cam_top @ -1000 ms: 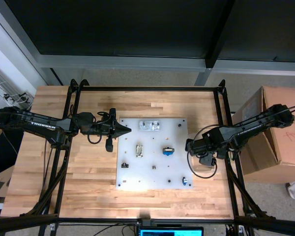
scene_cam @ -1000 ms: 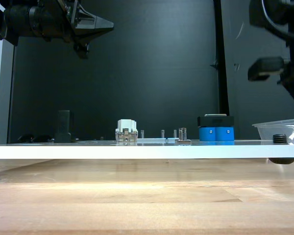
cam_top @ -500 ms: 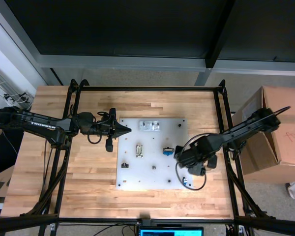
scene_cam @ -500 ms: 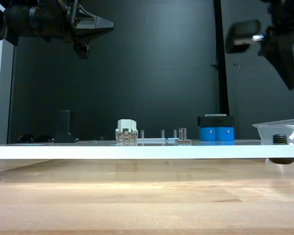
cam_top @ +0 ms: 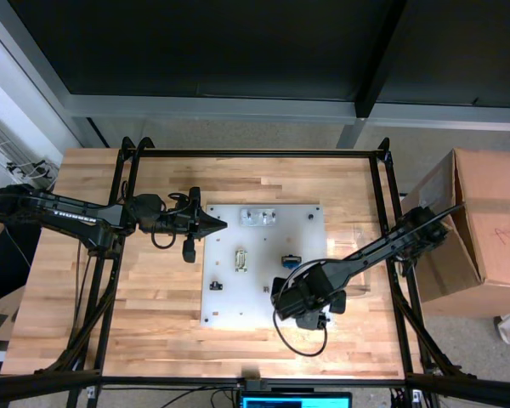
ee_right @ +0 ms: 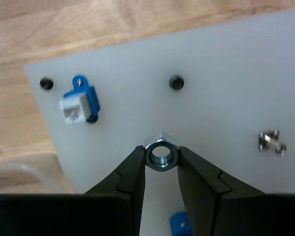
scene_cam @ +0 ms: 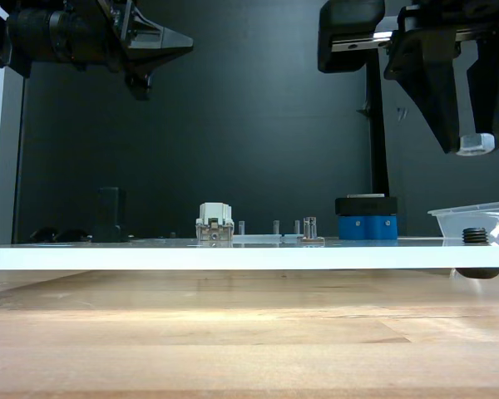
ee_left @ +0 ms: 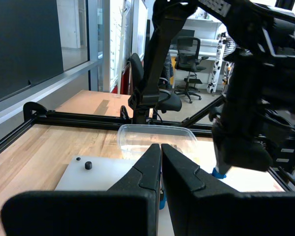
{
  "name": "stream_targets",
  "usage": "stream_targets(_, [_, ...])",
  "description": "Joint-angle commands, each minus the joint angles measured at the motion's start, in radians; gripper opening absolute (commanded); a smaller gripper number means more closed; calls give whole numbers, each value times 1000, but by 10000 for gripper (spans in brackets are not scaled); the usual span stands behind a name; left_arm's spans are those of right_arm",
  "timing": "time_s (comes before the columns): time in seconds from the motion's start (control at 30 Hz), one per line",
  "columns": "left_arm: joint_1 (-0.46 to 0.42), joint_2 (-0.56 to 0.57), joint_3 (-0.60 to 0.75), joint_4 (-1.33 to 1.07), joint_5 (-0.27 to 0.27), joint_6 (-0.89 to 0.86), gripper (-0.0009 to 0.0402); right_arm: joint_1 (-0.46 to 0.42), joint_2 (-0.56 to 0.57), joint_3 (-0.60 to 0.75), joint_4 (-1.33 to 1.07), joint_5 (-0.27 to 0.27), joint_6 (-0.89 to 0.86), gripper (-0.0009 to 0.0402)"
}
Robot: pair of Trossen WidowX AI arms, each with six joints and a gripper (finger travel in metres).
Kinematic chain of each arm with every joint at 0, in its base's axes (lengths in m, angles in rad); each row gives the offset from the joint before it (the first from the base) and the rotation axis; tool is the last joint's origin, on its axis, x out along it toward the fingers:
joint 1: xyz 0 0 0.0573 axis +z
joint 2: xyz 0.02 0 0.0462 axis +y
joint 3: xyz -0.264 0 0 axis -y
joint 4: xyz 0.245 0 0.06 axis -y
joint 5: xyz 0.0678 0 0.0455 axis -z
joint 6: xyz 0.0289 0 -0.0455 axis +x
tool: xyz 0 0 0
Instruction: Pick the M12 nut and place it on its threads and fasten
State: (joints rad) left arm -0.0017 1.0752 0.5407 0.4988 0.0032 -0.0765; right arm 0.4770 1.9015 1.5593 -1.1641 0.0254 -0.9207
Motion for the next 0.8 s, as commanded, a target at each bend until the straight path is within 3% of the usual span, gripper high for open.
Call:
stream_targets(0.03, [0,0,0,0,0,0,0,6,40,39,4,0,0,24])
stream_targets(0.47, [0,0,0,0,0,0,0,20,87,81,12,0,-3,24])
stream_targets(0.8, [0,0,0,0,0,0,0,26,88,26,36,0,-2,23])
